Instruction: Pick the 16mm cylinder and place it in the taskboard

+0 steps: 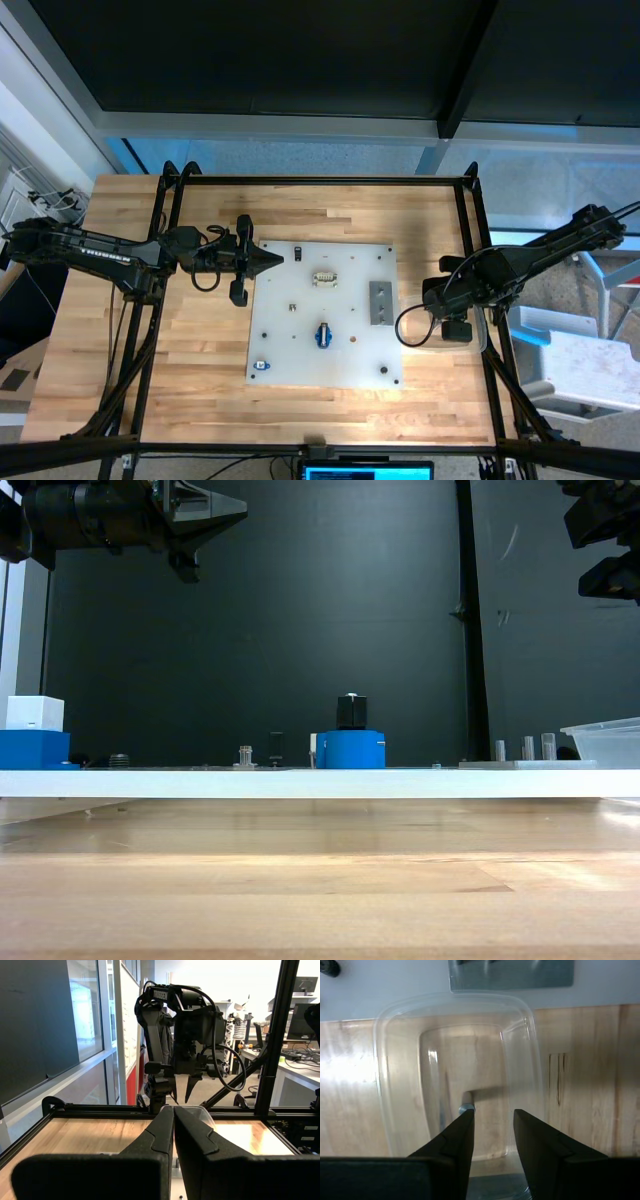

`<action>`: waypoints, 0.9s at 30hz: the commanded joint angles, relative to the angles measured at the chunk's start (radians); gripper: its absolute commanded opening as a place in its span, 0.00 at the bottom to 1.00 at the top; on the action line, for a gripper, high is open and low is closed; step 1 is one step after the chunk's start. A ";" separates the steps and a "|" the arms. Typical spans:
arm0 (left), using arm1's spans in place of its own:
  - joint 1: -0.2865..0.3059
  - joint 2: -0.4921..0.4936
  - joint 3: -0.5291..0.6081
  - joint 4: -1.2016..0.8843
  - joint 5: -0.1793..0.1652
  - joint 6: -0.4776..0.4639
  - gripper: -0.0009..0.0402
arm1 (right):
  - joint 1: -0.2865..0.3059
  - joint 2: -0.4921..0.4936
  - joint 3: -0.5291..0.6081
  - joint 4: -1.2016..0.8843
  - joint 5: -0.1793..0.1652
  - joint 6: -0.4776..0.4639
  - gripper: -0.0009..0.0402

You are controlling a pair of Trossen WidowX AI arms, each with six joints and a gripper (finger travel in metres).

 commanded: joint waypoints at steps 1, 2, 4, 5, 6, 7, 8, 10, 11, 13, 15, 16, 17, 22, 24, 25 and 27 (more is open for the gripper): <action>0.000 0.000 0.000 0.000 0.000 0.000 0.02 | 0.013 0.000 -0.018 0.003 0.001 0.008 0.36; 0.000 0.000 0.000 0.000 0.000 0.000 0.02 | 0.017 0.000 -0.024 0.005 0.001 0.013 0.37; 0.000 0.000 0.000 0.000 0.000 0.000 0.02 | 0.024 0.000 -0.037 0.006 0.001 0.026 0.40; 0.000 0.000 0.000 0.000 0.000 0.000 0.02 | 0.026 0.000 -0.043 0.008 0.001 0.030 0.41; 0.000 0.000 0.000 0.000 0.000 0.000 0.02 | 0.030 0.001 -0.048 0.010 0.001 0.032 0.42; 0.000 0.000 0.000 0.000 0.000 0.000 0.02 | 0.034 0.002 -0.052 0.010 0.001 0.035 0.43; 0.000 0.000 0.000 0.000 0.000 0.000 0.02 | 0.040 0.002 -0.056 0.013 0.001 0.039 0.44; 0.000 0.000 0.000 0.000 0.000 0.000 0.02 | 0.053 0.002 -0.064 0.018 0.003 0.053 0.45; 0.000 0.000 0.000 0.000 0.000 0.000 0.02 | 0.059 0.002 -0.069 0.023 0.003 0.059 0.46; 0.000 0.000 0.000 0.000 0.000 0.000 0.02 | 0.069 0.002 -0.083 0.039 0.002 0.066 0.47; 0.000 0.000 0.000 0.000 0.000 0.000 0.02 | 0.080 0.002 -0.101 0.055 0.001 0.074 0.48; 0.000 0.000 0.000 0.000 0.000 0.000 0.02 | 0.085 0.003 -0.110 0.066 0.001 0.079 0.48; 0.000 0.000 0.000 0.000 0.000 0.000 0.02 | 0.091 0.004 -0.119 0.078 0.002 0.083 0.48; 0.000 0.000 0.000 0.000 0.000 0.000 0.02 | 0.108 0.010 -0.153 0.119 0.003 0.092 0.48; 0.000 0.000 0.000 0.000 0.000 0.000 0.02 | 0.110 0.010 -0.168 0.125 0.003 0.097 0.48; 0.000 0.000 0.000 0.000 0.000 0.000 0.02 | 0.110 0.010 -0.177 0.132 0.004 0.101 0.48; 0.000 0.000 0.000 0.000 0.000 0.000 0.02 | 0.112 0.010 -0.193 0.157 0.002 0.102 0.48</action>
